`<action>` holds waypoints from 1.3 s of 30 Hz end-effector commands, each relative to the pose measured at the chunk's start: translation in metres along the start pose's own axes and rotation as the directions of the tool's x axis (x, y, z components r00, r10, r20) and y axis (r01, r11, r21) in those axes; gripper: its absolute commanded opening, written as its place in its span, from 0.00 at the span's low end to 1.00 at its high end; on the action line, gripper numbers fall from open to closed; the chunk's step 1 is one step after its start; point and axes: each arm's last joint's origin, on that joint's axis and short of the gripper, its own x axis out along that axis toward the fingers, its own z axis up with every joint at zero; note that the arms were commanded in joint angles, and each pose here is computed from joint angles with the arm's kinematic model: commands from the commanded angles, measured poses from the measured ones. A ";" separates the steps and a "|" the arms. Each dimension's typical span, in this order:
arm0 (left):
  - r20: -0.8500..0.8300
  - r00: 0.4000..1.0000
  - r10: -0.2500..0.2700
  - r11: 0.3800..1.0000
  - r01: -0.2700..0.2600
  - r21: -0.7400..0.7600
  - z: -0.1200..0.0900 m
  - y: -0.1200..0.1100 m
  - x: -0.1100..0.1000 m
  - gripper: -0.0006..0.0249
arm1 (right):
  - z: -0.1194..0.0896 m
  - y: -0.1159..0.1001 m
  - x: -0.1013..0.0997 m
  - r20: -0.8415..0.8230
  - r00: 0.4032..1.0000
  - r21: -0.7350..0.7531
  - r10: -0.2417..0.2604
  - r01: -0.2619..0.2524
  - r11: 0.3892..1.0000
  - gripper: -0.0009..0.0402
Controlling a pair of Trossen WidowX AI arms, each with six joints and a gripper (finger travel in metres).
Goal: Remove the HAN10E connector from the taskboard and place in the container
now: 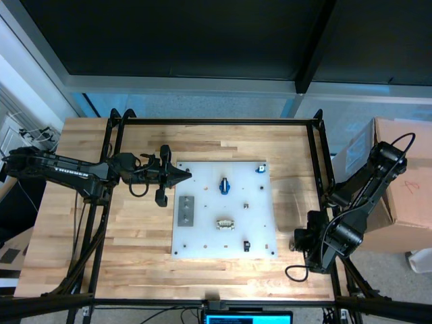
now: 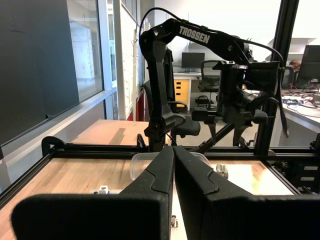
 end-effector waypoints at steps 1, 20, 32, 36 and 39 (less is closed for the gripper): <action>0.000 1.000 0.000 1.000 0.000 0.000 0.000 0.000 0.000 0.02 | -0.001 -0.001 0.003 -0.006 1.000 0.076 -0.010 0.011 0.997 0.61; 0.000 1.000 0.000 1.000 0.000 0.000 0.000 0.000 0.000 0.02 | -0.007 0.010 0.037 0.000 1.000 0.057 -0.015 0.015 0.998 0.61; 0.000 1.000 0.000 1.000 0.000 0.000 0.000 0.000 0.000 0.02 | -0.012 0.003 0.074 0.026 0.999 0.064 0.039 -0.041 0.997 0.61; 0.000 1.000 0.000 1.000 0.000 0.000 0.000 0.000 0.000 0.02 | -0.014 0.000 0.083 0.031 0.998 0.064 0.049 -0.051 0.997 0.61; 0.000 1.000 0.000 1.000 0.000 0.000 0.000 0.000 0.000 0.02 | -0.015 -0.002 0.089 0.039 0.997 0.064 0.060 -0.063 0.996 0.60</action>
